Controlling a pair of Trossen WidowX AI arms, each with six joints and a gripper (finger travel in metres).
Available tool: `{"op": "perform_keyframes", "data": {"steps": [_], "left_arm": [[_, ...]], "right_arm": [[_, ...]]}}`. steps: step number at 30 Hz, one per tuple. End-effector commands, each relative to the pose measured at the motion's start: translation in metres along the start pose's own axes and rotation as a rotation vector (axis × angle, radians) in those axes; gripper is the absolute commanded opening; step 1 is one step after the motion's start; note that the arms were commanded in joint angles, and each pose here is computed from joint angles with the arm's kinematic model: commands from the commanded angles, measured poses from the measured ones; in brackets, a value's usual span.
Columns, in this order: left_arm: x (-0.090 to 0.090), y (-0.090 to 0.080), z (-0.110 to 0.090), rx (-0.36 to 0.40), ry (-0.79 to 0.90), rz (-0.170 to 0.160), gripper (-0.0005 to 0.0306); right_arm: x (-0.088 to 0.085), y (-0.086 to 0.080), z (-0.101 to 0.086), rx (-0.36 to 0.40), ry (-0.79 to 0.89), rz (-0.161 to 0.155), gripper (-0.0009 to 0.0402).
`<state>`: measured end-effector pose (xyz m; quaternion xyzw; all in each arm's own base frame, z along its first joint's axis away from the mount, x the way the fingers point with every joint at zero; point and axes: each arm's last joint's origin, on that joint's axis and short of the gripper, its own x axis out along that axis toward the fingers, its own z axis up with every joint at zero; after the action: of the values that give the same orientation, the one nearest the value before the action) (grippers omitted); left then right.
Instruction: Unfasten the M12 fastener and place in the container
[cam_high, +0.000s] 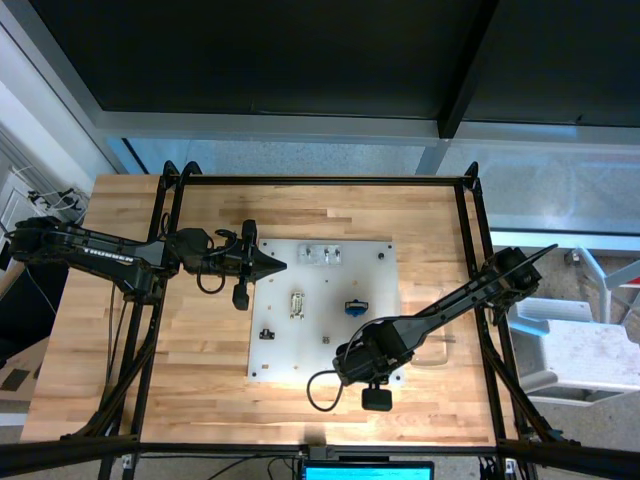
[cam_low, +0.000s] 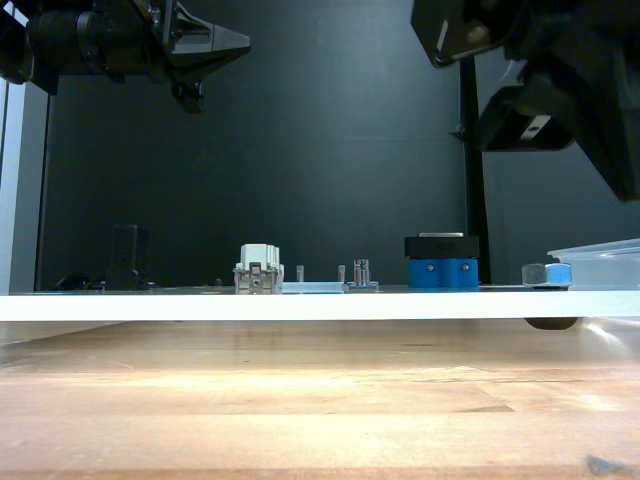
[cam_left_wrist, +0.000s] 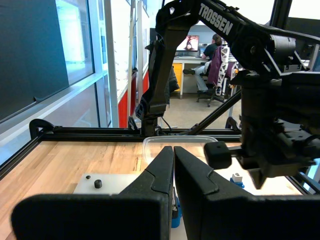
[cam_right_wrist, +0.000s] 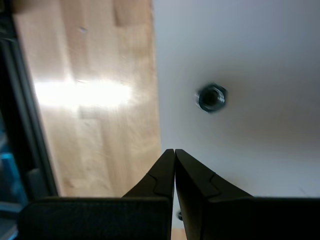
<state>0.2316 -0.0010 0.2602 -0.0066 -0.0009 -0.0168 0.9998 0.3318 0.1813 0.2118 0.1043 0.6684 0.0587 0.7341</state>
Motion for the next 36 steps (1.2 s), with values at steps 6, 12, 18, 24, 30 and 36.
{"op": "perform_keyframes", "data": {"steps": [6, 12, 18, 24, 30, 36], "left_arm": [[0.0, 0.0, 0.0, 0.0, 0.0, 0.001, 0.0], [0.0, 0.0, 0.0, 0.0, 0.0, 0.0, 0.0], [0.0, 0.0, 0.0, 0.0, 0.0, 0.0, 0.0], [0.0, 0.0, 0.0, 0.0, 0.0, 0.0, 0.0], [0.0, 0.0, 0.0, 0.0, 0.0, 0.0, 0.0], [0.0, 0.0, 0.0, 0.0, 0.0, 0.0, 0.0]], "right_arm": [[0.016, 0.001, 0.006, -0.036, -0.027, -0.021, 0.0], [0.026, -0.001, 0.008, -0.055, -0.021, -0.052, 0.0], [0.028, -0.003, 0.01, -0.056, -0.021, -0.055, 0.0], [0.03, -0.006, 0.009, -0.051, -0.028, -0.083, 0.0], [0.031, -0.008, 0.009, -0.047, -0.025, -0.088, 0.0], [0.03, -0.01, 0.008, -0.05, -0.036, -0.14, 0.0]]}}
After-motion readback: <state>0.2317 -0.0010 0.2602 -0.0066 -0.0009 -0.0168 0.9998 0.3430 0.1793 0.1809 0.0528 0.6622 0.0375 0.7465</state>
